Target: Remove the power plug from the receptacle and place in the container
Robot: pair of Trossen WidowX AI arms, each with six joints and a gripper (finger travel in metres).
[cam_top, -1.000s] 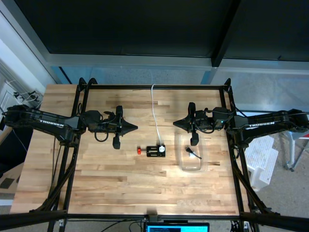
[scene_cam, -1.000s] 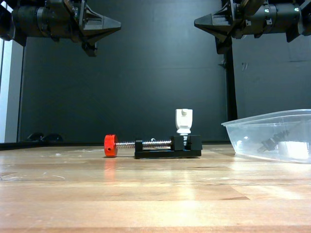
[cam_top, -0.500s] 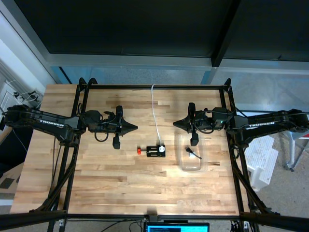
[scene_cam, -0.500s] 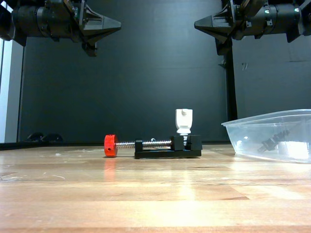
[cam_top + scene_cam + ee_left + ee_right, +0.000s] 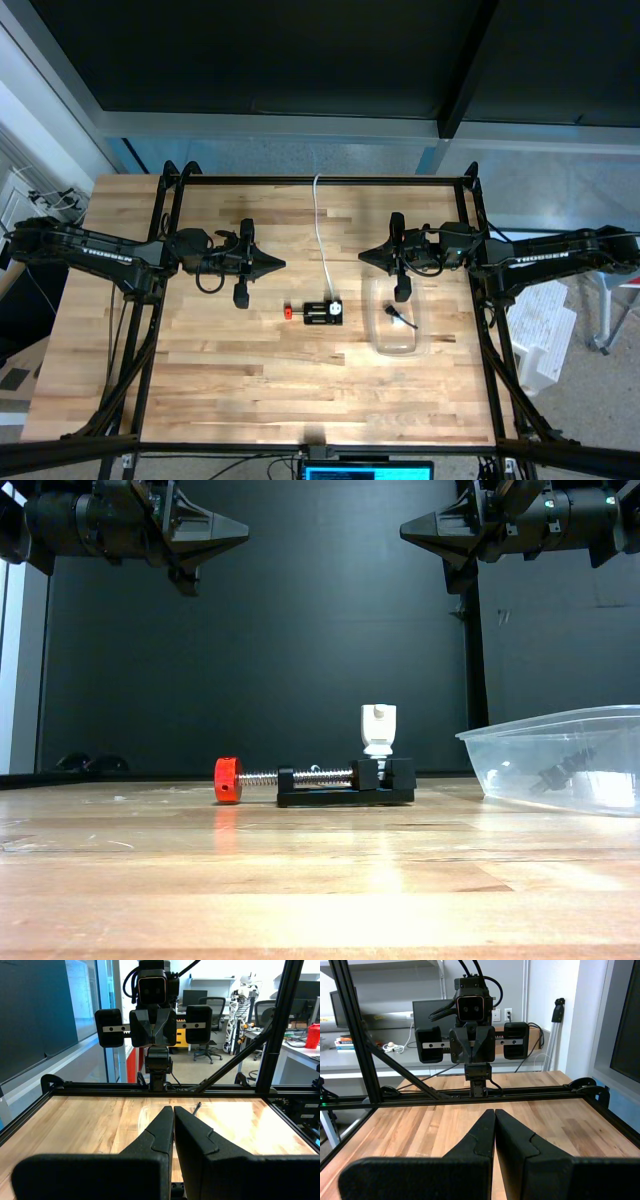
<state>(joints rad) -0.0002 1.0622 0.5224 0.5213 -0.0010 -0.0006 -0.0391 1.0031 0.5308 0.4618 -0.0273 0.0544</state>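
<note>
High view: white capitals "TROSSEN" run along the forearm of the left arm (image 5: 97, 254). The lettering sits behind the left gripper (image 5: 280, 265), which hangs above the table's left half with its fingers pressed together.

The same white wordmark is on the right arm (image 5: 538, 256), its letters only partly legible. It sits behind the right gripper (image 5: 362, 256), which hangs near the far end of the container (image 5: 378, 345), fingers together.

1 word, 2 places. The white mark inside the container is too small to read.
</note>
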